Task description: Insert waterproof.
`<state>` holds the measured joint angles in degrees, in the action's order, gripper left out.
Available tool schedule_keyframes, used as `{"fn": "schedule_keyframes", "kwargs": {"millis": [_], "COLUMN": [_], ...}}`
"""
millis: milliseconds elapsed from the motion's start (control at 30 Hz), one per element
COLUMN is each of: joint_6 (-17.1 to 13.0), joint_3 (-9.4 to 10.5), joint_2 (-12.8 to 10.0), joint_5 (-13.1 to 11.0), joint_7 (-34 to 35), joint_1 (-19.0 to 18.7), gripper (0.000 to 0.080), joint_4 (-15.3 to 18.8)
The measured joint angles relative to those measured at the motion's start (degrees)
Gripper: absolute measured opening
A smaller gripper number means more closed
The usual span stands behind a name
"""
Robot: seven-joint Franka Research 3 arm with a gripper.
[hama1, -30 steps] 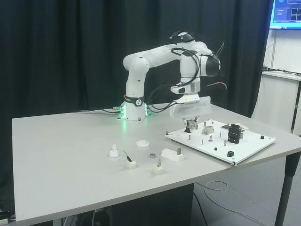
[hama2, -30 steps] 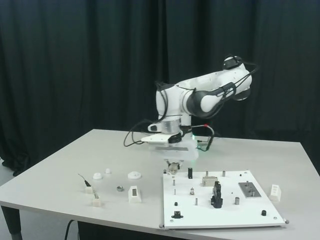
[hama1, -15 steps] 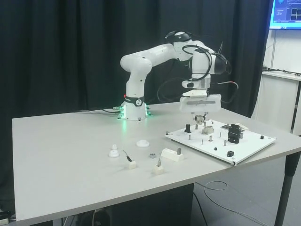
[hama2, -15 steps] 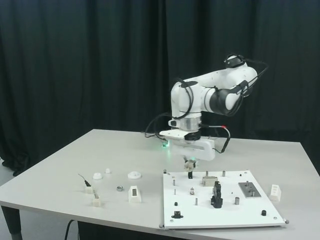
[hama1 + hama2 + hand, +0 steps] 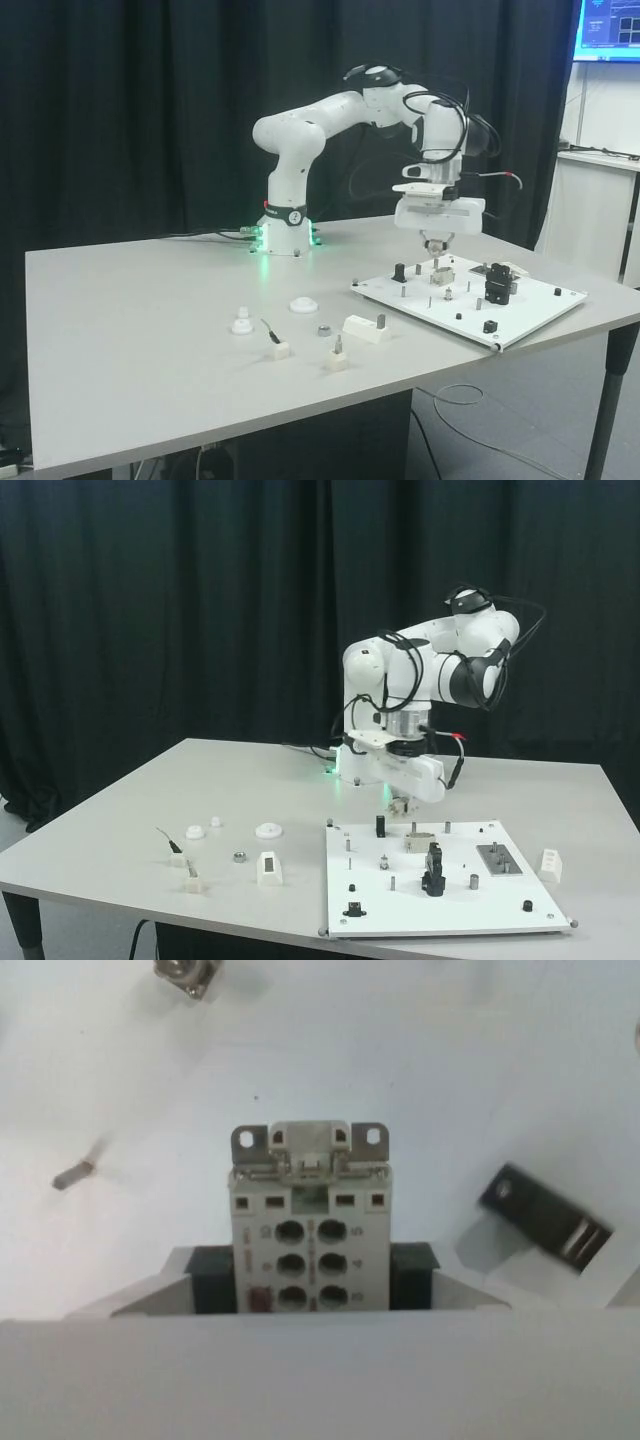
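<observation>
Fingers (image 5: 310, 1290) grip connector (image 5: 308, 1222) (over board)

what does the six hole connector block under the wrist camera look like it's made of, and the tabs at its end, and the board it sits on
The white six-hole connector block looks like matt moulded plastic: dull, with numbers moulded in. The two grey holed tabs at its end look like bare metal, judging by their glint. The flat white board is smooth and evenly matt, perhaps painted or plastic; the pictures do not settle which.

Digits 5 and 4 beside holes on the white connector block (image 5: 309, 1245), other markings unreadable
</observation>
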<state>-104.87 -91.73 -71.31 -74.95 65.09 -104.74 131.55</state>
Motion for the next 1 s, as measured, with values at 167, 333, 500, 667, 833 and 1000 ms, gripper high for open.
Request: {"fn": "schedule_keyframes", "kwargs": {"millis": [167,333,500,667,833,1000], "joint_6": [-0.7,-1.6,-2.0,-3.0,-4.1,-5.1], "joint_3": [0.00,0.11,0.50,1.25,2.26,3.10], "joint_2": [0.0,0.1,0.1,0.1,0.1,0.1], "joint_5": [0.0,0.0,0.0,0.0,0.0,0.0], "joint_7": [8.2,18.1,25.9,32.4,39.0,43.3], "joint_1": [-1.2,-2.1,-2.9,-3.7,-4.4,-4.8], "gripper": [0.0311,0.0311,0.0311,0.0311,0.0311,0.0311], "joint_4": [0.2,0.3,0.3,0.3,0.3,0.2]}}
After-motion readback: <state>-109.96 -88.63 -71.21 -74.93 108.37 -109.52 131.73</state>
